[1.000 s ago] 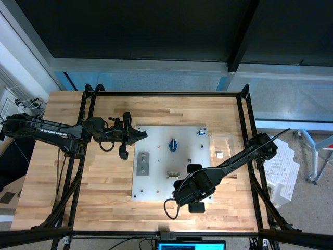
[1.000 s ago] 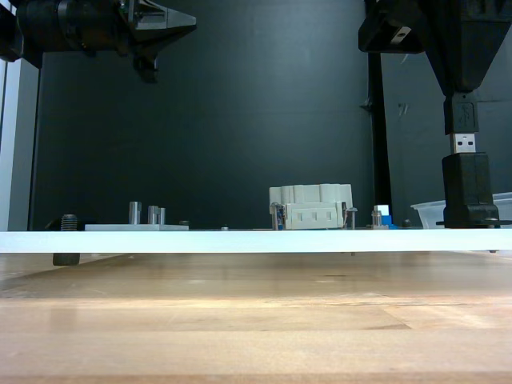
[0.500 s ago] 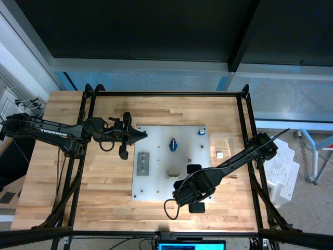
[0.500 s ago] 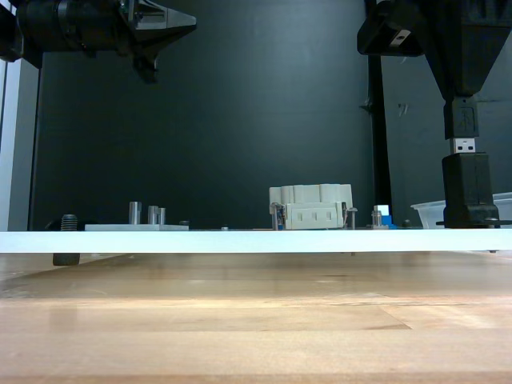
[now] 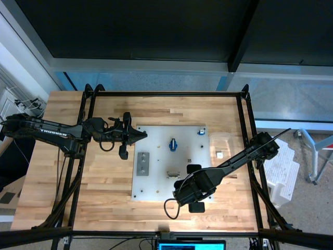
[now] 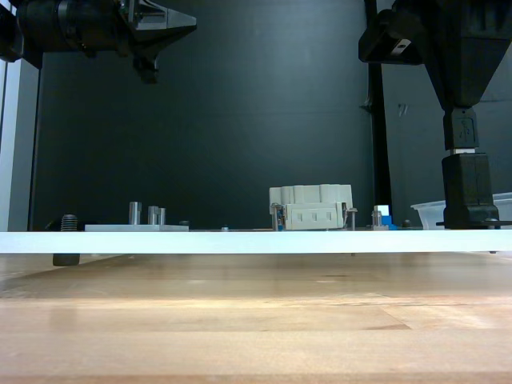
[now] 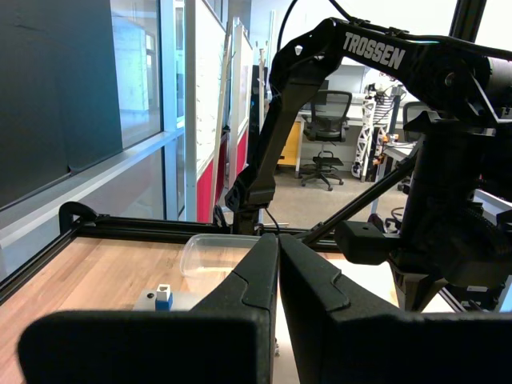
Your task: Pick the USB connector and install on taskboard
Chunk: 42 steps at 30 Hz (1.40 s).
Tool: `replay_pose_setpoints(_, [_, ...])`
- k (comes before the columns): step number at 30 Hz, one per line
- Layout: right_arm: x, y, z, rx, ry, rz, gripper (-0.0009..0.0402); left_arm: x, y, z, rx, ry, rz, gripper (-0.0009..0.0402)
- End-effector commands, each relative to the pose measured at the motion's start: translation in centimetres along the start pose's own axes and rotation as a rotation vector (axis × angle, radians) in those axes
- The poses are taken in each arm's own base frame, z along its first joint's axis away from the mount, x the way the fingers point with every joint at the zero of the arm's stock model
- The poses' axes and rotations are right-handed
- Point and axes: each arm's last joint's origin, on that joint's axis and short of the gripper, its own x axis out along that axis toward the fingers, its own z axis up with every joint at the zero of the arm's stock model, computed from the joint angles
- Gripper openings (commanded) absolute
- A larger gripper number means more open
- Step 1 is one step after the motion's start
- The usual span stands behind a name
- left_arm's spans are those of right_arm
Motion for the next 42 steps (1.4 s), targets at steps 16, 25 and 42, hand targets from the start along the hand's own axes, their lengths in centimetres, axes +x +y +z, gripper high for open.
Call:
replay_pose_setpoints(16, [0.3, 0.2, 0.0, -0.004, 0.007, 0.01, 0.0, 0.0, 0.0, 0.0, 0.0, 0.0, 0.0, 0.0])
replay_pose_setpoints(25, [-0.1, 0.2, 0.1, 0.0, -0.008, 0.019, 0.0044, 0.0, 0.0, 0.0, 0.0, 0.0, 0.0, 0.0])
replay_pose_setpoints(42, [-2.2, -0.1, -0.6, 0.0, -0.024, 0.027, 0.0145, 0.0, 0.0, 0.0, 0.0, 0.0, 0.0, 0.0])
